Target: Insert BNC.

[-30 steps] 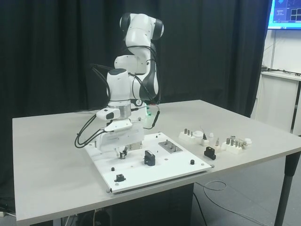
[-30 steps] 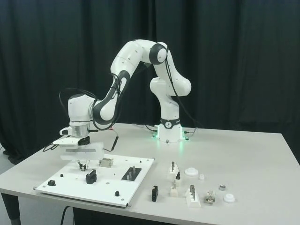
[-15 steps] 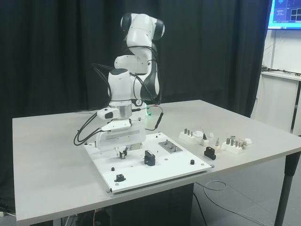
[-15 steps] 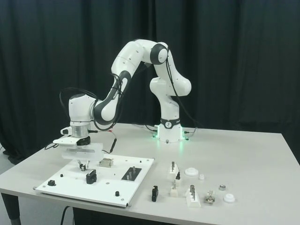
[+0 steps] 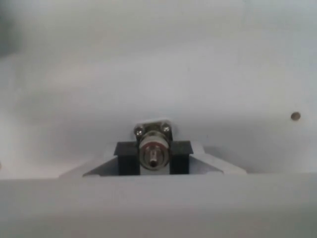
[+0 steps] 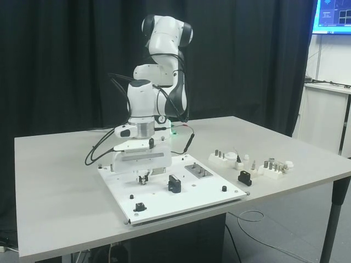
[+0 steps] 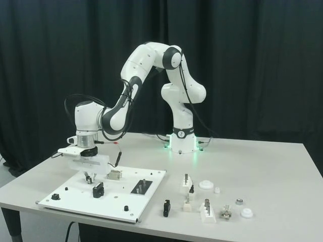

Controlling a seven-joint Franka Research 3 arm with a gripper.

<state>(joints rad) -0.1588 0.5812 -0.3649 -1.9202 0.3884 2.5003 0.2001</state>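
Even, bright room light falls on the grey table; black curtains swallow it behind. Soft shadows under the white board. Wrist view's hazy, foreground washed out.

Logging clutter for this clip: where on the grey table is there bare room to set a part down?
The grey table is bare behind the loose white fixtures, toward the arm's base, and out to the far edge. In the first room view, the stretch beside the white board is bare too. It is crowded on the board under the hand.
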